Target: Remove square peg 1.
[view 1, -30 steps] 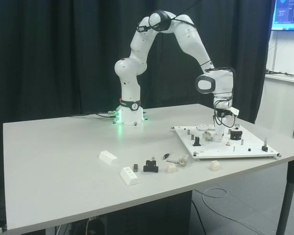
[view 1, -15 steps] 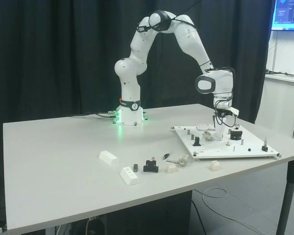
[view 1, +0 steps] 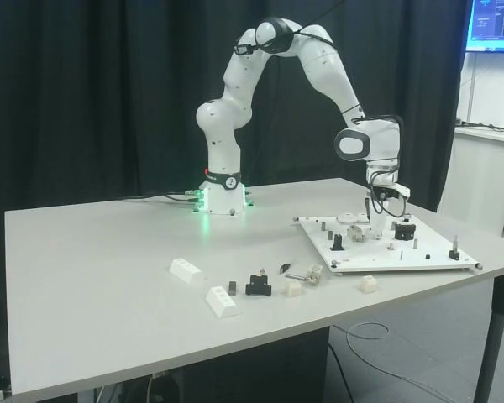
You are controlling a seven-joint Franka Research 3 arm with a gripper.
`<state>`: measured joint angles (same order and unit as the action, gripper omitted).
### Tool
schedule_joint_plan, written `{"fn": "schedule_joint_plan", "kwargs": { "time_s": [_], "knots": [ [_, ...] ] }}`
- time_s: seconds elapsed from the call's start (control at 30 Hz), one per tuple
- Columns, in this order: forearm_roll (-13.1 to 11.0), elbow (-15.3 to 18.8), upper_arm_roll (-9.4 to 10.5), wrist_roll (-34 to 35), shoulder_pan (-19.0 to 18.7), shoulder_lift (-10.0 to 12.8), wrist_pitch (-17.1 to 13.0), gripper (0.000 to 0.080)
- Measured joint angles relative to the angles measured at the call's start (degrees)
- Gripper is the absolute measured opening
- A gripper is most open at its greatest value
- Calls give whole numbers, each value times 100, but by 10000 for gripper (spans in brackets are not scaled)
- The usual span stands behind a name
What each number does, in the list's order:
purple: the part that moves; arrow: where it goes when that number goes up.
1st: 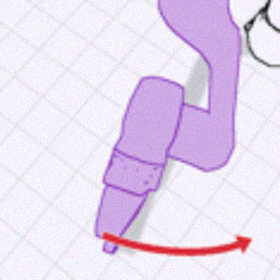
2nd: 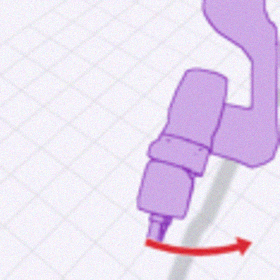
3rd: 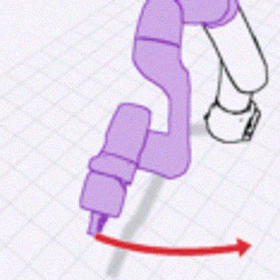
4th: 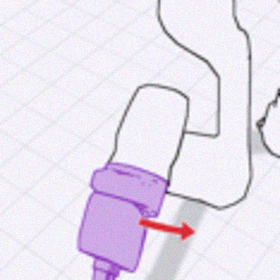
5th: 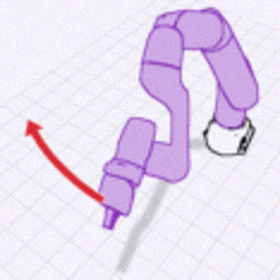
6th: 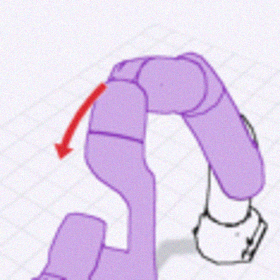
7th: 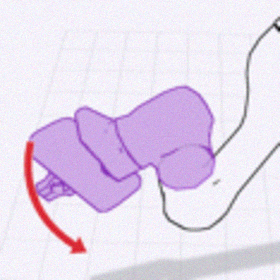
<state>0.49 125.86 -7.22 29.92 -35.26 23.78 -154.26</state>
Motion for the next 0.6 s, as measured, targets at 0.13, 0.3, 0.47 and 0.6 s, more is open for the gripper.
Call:
{"fn": "schedule_joint_plan", "kwargs": {
  "time_s": [0.13,0.3,0.47,0.6],
  "knots": [
    [0,0,0,0,2,0,0,45],
    [0,0,1,28,4,-2,0,45],
    [-1,1,4,75,6,-6,1,45],
    [-4,1,10,118,13,-9,5,45]
  ]
}}
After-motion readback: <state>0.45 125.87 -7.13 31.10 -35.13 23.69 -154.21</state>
